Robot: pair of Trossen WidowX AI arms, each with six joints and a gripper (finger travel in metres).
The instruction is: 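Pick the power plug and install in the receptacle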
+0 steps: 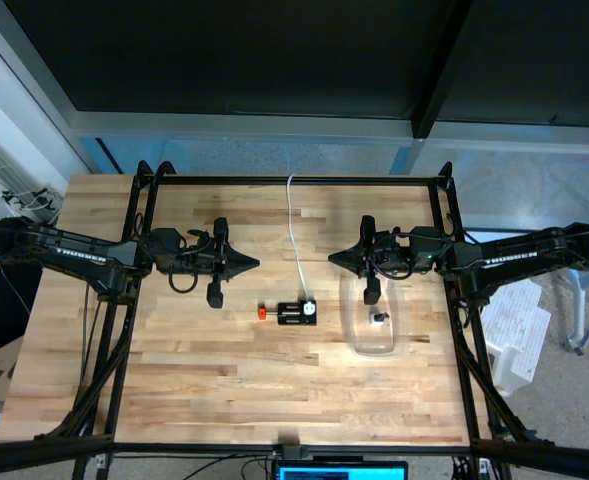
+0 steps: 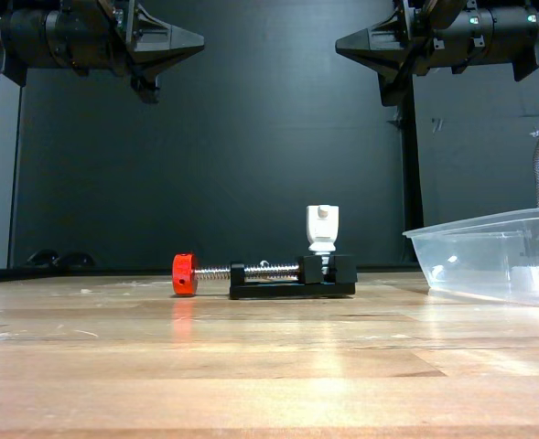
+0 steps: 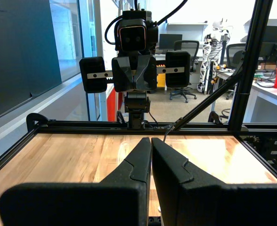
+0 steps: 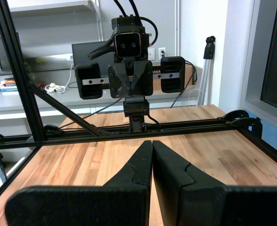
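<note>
From above, the tiny black blocky power plug lies inside the clear plastic tray, just beside a tiny white cube-like piece. My right hand hangs over the table just beyond the tray's far end. The plug therefore sits below it, towards the near edge and a little back towards my right arm. My left hand is well apart from the plug, across the black vise-like clamp that holds the small white square receptacle. I judge this a right-arm pick. The plug is too small for me to read its long axis.

From table height, both the left hand and the right hand hover high above the table. The receptacle stands upright in the clamp, between the hands. I cannot make out the plug through the tray wall.

My left wrist view shows the left hand closed and empty, with no plug in sight.

My right wrist view shows the right hand likewise closed on nothing and aimed level across the table, above the plug.
</note>
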